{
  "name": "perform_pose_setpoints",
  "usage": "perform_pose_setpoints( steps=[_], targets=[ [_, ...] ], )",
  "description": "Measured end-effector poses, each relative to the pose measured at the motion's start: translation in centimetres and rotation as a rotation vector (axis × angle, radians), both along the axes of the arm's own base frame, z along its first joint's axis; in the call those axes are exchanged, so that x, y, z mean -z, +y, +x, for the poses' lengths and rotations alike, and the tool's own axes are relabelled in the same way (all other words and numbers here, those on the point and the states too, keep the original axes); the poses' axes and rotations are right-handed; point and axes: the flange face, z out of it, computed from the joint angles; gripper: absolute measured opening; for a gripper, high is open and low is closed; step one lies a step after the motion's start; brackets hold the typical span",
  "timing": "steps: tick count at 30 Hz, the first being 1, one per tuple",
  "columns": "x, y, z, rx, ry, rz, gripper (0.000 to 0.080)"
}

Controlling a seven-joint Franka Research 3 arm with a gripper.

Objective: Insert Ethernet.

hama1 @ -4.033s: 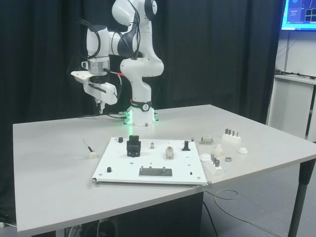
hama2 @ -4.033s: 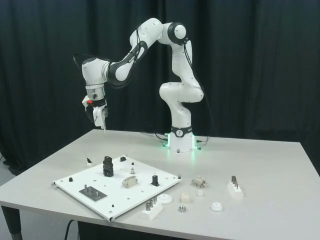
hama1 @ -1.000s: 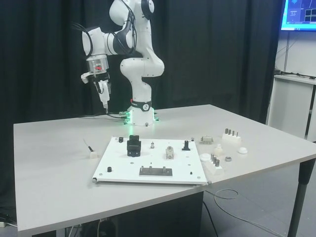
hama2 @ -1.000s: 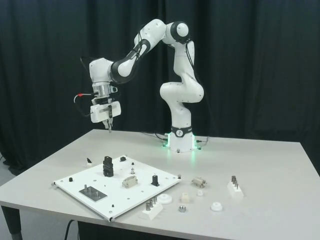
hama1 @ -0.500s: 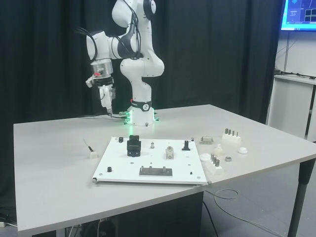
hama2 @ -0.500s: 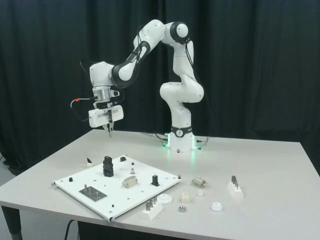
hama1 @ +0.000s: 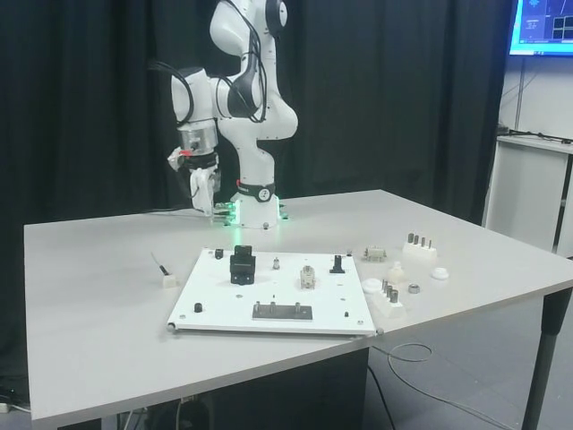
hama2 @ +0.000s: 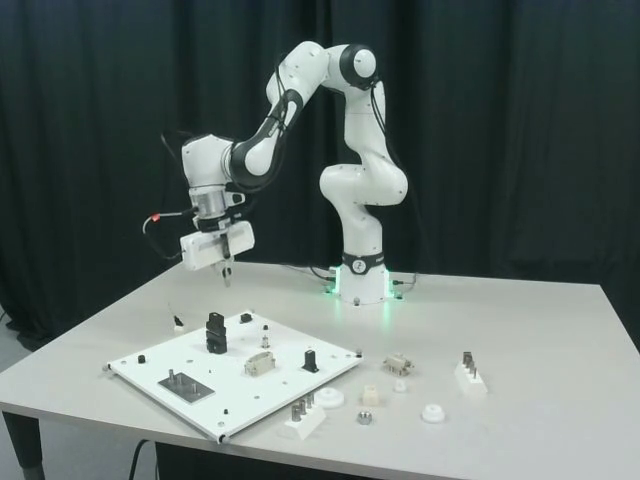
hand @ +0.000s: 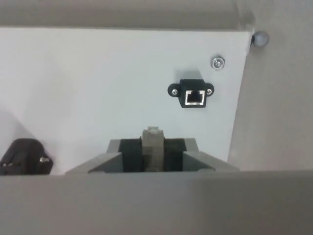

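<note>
Grey gripper (hand: 152,152) pinches plug (hand: 152,147) | wrist-only: black socket (hand: 194,96)

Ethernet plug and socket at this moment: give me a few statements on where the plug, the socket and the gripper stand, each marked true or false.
1. The gripper holds the Ethernet plug between its fingers. True.
2. The plug is already seated in the Ethernet socket. False: the socket's opening is empty and the plug is apart from it.
3. The socket sits near a corner of the white board. True.
4. The gripper rests on the grey table. False: in both room views it hangs in the air above the board's far edge.
5. The black block stands off the board, on the table. False: it stands on the board.
</note>
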Motion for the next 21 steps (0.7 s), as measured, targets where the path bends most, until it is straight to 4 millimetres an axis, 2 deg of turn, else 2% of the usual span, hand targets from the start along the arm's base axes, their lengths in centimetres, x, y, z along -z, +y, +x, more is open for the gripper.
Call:
perform_pose_setpoints(
  steps=[8, 21],
  targets=[
    [1.4, 1.2, 0.7, -0.015, 0.042, 0.007, 0.0088],
    [3.3, 3.3, 0.5, -0.037, 0.121, -0.001, 0.0088]
  ],
)
